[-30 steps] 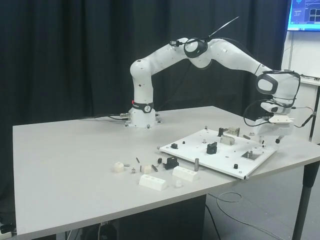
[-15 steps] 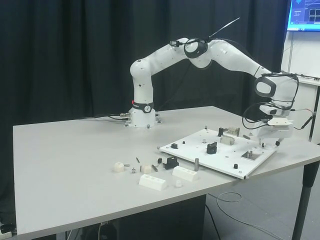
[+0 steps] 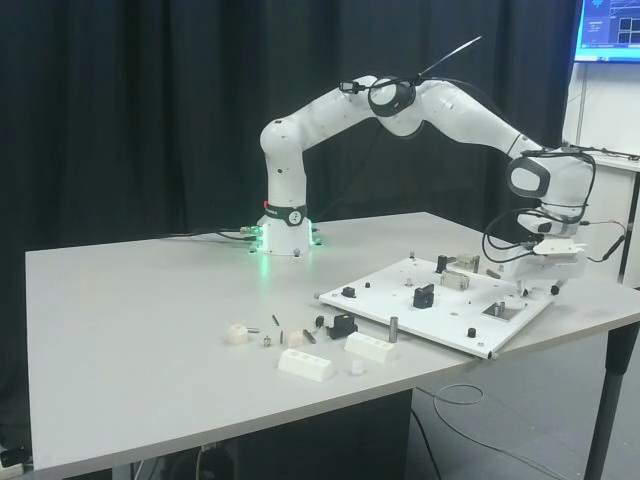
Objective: Pick medium gear.
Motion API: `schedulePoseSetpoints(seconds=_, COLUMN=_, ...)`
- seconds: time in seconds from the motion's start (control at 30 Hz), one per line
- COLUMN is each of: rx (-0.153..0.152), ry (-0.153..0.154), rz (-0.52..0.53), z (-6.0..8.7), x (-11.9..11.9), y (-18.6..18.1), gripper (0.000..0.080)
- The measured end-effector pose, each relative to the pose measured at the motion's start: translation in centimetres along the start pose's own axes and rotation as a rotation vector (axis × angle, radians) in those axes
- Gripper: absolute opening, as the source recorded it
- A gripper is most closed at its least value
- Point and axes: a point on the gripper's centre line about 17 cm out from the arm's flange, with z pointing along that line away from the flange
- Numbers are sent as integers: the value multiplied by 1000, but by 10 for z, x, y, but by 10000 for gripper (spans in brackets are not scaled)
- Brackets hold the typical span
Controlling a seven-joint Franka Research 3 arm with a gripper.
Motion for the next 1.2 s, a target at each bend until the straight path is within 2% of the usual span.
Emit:
schedulePoseSetpoints(seconds=0.27, rx=6, ry=-1, rz=7, z=1, x=0, y=-1, gripper=800)
schedulePoseSetpoints(seconds=0.3, rx=6, ry=-1, rz=7, z=1, x=0, y=-1, gripper=687)
schedulePoseSetpoints(seconds=0.47, rx=5, ry=-2, rz=4, z=2, x=0, y=-1, gripper=687)
schedulePoseSetpoints(seconds=0.5, rx=5, ry=-2, rz=3, z=2, x=0, y=0, gripper=525)
schedulePoseSetpoints(seconds=0.77, rx=14, ry=6, rz=3, z=1, x=2, y=-3, gripper=525)
schedulePoseSetpoints(seconds=0.8, rx=14, ry=7, rz=3, z=1, x=2, y=-3, gripper=371)
schedulePoseSetpoints(seconds=1.0, rx=19, ry=13, rz=7, z=-8, x=6, y=-2, gripper=371)
schedulePoseSetpoints(seconds=1.2, rx=18, ry=5, rz=13, z=-22, x=6, y=3, gripper=371)
